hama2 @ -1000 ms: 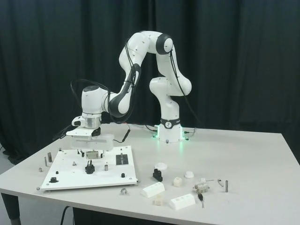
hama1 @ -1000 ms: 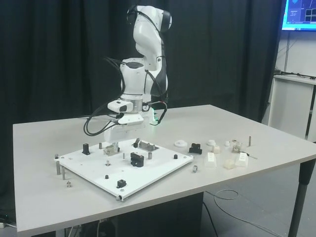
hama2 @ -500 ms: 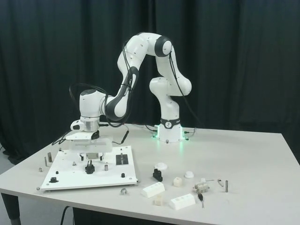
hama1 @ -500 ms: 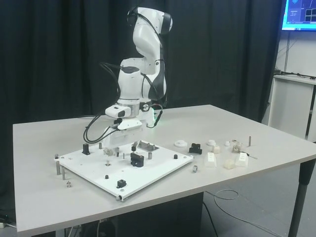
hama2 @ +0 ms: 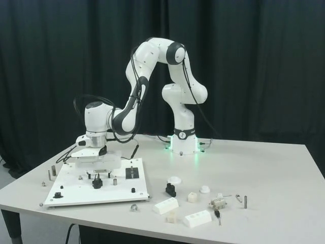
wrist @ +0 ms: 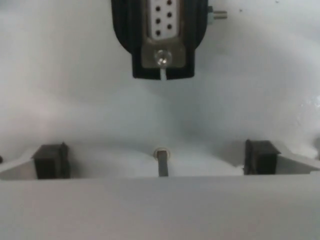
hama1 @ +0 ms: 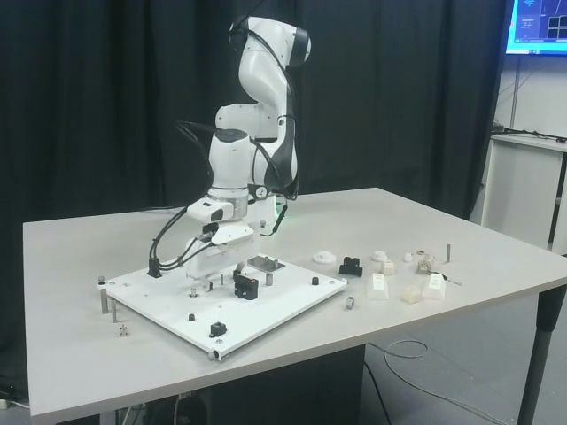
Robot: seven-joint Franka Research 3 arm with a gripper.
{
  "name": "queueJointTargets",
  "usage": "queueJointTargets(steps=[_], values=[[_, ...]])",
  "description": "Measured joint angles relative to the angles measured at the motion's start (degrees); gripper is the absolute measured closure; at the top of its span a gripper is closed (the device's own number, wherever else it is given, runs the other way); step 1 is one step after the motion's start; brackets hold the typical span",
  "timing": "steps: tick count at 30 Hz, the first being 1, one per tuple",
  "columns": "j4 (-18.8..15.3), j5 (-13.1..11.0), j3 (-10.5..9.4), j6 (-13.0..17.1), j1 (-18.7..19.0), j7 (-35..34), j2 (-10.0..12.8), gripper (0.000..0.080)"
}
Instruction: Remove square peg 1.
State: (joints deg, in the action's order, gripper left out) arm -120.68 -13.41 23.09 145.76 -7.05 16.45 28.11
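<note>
Claw (wrist: 158, 165) wide, straddling the peg (wrist: 162, 163) on the board (hama2: 96, 195); we are aligning, then must lower and close.

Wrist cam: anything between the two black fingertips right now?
Yes. In the wrist view a small grey square peg stands upright in its hole in the white board, about midway between the fingertips, touching neither; the gripper is open.

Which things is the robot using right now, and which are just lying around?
Part of the job:
- gripper, jaws spread wide
- square peg, standing between them
- white board it stands in

Just lying about:
- white blocks on the grey table
- black connector holder
- white disc
</note>
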Motion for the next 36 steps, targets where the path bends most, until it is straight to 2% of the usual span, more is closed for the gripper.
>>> queueJointTargets(steps=[2,3,12,13,18,19,23,24,36], values=[[0.04,-0.27,0.00,-0.13,0.01,0.30,0.01,0.0003],[0.05,-0.34,0.00,-0.16,0.01,0.40,0.02,0.0134],[0.52,-0.40,0.00,-0.89,0.02,0.67,0.00,0.0134],[0.64,-0.40,0.01,-1.14,0.02,0.68,0.00,0.0473],[1.07,-0.40,0.07,-1.89,0.02,0.68,0.00,0.0473],[1.11,-0.40,0.09,-1.99,0.02,0.68,0.00,0.0652],[1.32,-0.40,0.34,-2.05,0.01,0.71,0.01,0.0652],[1.33,-0.40,0.39,-2.09,0.01,0.77,0.01,0.0767],[1.37,-0.40,0.40,-2.10,0.02,0.91,0.06,0.0766]])
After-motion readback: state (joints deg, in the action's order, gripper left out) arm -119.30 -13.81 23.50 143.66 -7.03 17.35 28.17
